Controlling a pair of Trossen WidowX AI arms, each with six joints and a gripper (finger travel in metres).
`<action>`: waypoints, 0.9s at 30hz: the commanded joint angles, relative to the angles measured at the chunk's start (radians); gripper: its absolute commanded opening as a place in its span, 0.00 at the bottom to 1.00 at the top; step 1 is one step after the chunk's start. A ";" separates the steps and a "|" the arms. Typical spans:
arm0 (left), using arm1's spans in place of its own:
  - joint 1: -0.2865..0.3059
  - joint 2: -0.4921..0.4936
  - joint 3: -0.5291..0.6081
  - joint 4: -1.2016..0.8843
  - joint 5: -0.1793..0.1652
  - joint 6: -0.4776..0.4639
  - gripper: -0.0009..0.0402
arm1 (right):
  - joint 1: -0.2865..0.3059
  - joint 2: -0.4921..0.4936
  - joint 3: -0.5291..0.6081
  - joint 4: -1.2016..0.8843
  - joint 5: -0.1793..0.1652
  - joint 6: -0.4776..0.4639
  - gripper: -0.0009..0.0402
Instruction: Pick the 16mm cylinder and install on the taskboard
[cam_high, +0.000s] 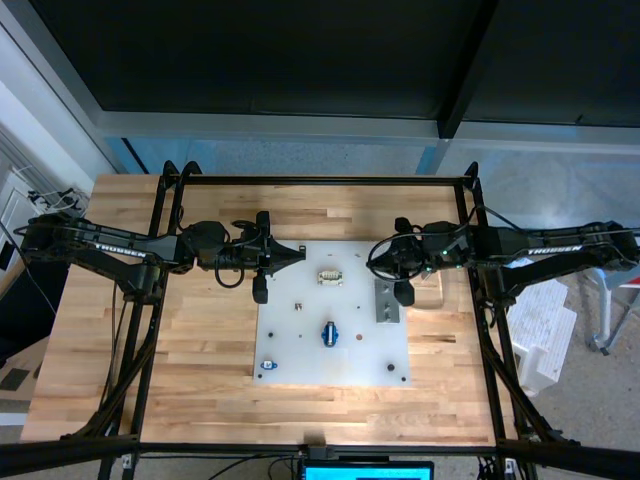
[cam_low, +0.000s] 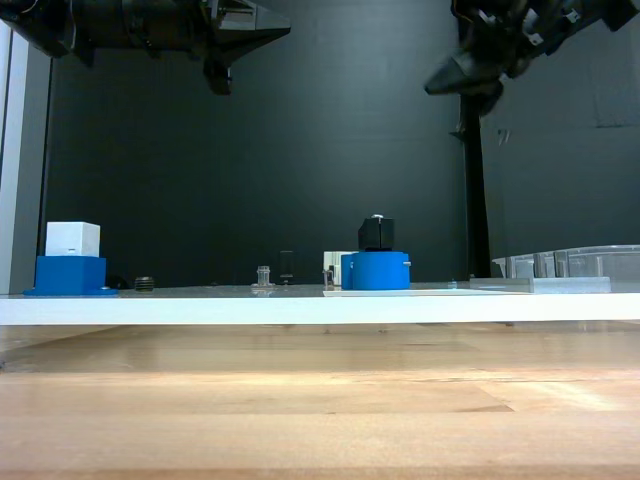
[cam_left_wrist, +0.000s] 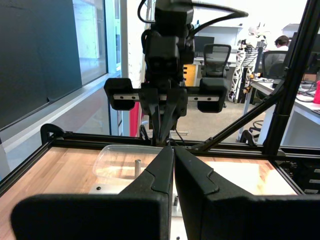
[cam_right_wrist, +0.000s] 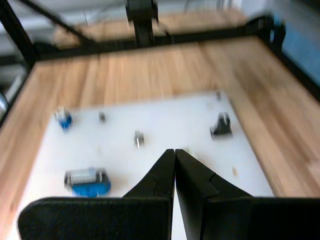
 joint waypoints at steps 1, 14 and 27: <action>0.000 0.000 0.000 0.000 0.000 0.000 0.02 | 0.000 0.000 0.043 -0.139 0.000 0.020 0.02; 0.000 0.000 0.000 0.000 0.000 0.000 0.02 | 0.000 0.000 0.158 -0.648 0.000 0.109 0.02; 0.000 0.000 0.000 0.000 0.000 0.000 0.02 | 0.000 0.000 0.170 -0.879 0.012 0.171 0.02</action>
